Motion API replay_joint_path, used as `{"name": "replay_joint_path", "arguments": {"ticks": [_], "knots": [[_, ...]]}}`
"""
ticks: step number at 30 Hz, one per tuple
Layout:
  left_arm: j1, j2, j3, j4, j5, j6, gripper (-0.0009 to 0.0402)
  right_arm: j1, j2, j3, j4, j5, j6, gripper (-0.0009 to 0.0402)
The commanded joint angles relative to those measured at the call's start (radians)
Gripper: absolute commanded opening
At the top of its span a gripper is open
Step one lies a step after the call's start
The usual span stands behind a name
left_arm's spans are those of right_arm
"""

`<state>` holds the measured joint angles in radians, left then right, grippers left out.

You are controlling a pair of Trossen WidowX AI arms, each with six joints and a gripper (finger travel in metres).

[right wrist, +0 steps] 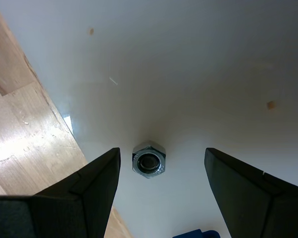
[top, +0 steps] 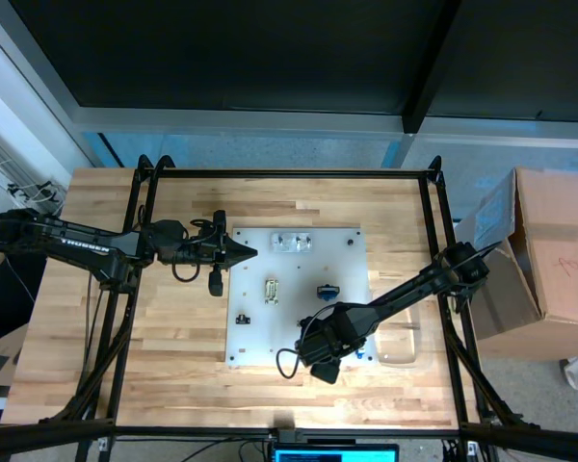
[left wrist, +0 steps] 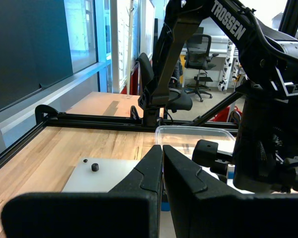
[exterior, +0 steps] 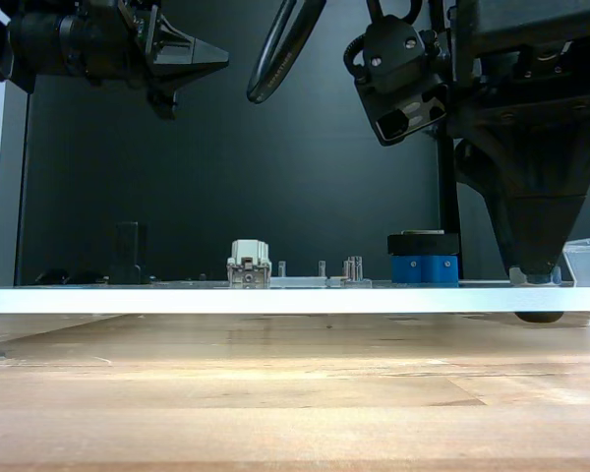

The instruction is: Unfasten the M12 nut and place it in the container

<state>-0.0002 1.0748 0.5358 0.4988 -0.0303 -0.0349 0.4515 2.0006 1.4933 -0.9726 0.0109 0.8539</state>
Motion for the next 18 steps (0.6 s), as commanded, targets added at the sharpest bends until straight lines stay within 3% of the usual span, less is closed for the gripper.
{"name": "replay_joint_path", "arguments": {"ticks": [1,7,18], "knots": [[0.0,0.0,0.0,0.0,0.0,0.0,0.0,0.001,0.0,-0.011,0.014,-0.002,-0.003,0.0235],[0.0,0.0,0.0,0.001,0.0,0.0,0.0,0.0,0.0,-0.037,0.048,-0.004,0.002,0.0196],[0.0,0.0,0.0,0.0,0.0,0.0,0.0,0.0,-0.002,-0.036,0.051,-0.005,-0.003,0.0047]]}}
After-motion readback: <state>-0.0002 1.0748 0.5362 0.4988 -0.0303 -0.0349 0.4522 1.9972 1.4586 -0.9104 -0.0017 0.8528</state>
